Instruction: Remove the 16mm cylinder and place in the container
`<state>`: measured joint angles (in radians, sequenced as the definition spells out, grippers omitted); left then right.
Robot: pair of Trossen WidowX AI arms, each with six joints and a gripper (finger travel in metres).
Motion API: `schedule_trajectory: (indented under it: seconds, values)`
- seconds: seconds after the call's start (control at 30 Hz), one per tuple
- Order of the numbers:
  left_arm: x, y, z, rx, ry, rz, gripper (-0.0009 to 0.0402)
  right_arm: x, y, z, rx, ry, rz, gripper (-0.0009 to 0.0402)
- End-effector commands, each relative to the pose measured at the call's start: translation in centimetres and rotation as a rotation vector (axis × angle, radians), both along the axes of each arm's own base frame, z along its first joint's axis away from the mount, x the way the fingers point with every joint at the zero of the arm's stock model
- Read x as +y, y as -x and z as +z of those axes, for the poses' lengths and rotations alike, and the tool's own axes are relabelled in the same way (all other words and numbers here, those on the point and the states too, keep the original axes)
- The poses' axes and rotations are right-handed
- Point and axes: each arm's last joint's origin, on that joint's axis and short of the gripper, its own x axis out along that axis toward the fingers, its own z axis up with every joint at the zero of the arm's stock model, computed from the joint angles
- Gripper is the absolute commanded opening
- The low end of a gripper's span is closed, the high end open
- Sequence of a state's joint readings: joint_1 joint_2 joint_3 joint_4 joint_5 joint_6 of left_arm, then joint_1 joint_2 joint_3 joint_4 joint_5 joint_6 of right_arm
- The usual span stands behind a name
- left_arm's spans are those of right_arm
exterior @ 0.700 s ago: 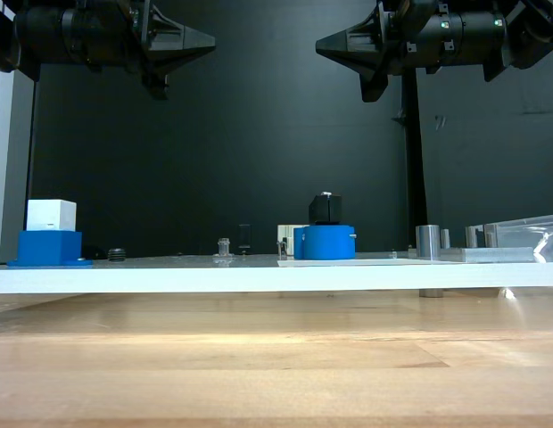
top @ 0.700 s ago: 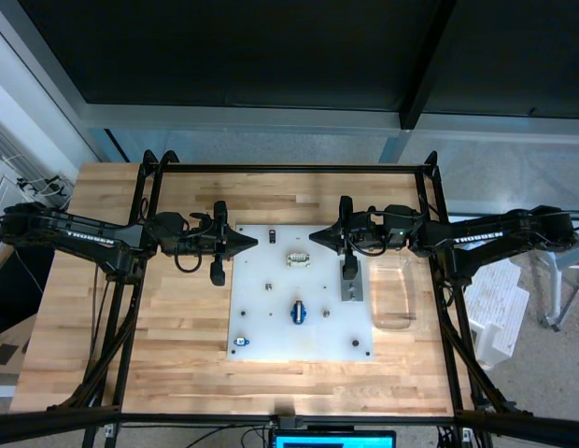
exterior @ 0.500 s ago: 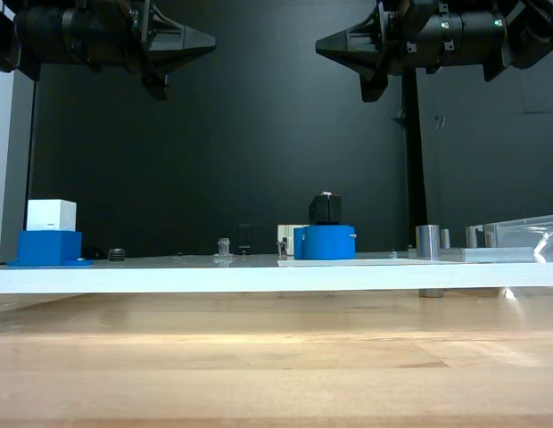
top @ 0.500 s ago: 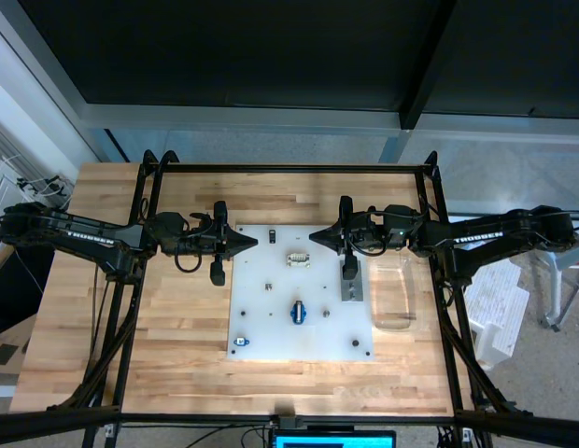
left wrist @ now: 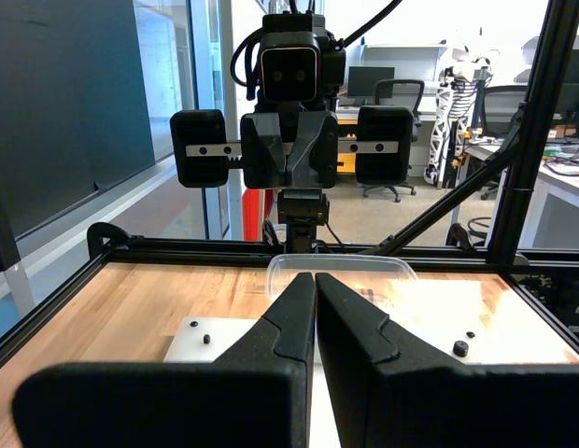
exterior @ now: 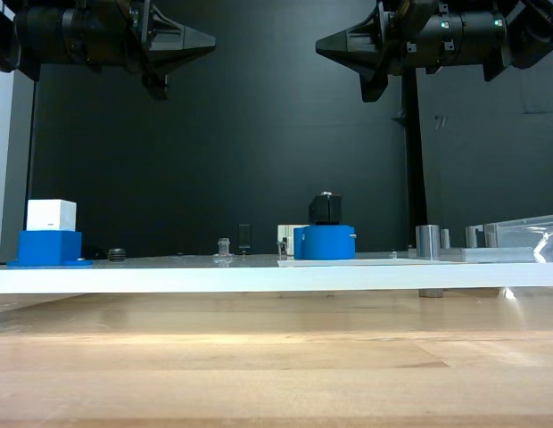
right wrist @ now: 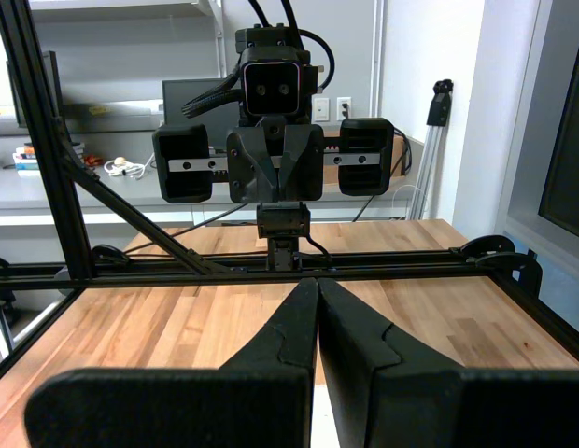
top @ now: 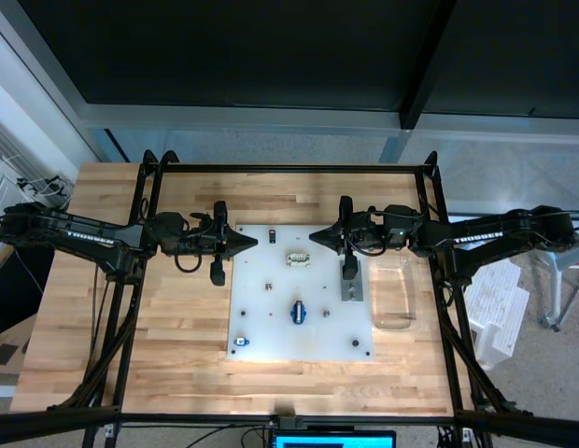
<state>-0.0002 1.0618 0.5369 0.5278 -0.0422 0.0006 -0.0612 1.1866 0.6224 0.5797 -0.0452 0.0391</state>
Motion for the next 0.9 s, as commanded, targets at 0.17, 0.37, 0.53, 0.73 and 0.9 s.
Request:
schedule_trajectory:
  seconds: [0.17,0.37,0.53,0.73,0.9]
  values:
    - [0.0,0.0,0.0,0.000,0.000,0.000,0.0000,0.0,0.0,0.0,0.000,-0.001,0.000,0.0000]
    - [0.0,0.0,0.0,0.000,0.000,0.000,0.0000,0.0,0.0,0.0,0.000,-0.003,0.000,0.0000]
    - [0.0,0.0,0.0,0.000,0.000,0.000,0.0000,0.0,0.0,0.0,0.001,-0.007,0.001,0.0000]
    - [0.0,0.0,0.0,0.000,0.000,0.000,0.0000,0.6,-0.6,0.8,0.149,0.008,0.032,0.0000]
    - [0.0,0.0,0.0,0.000,0.000,0.000,0.0000,1.3,-1.5,1.8,0.387,0.010,0.083,0.0000]
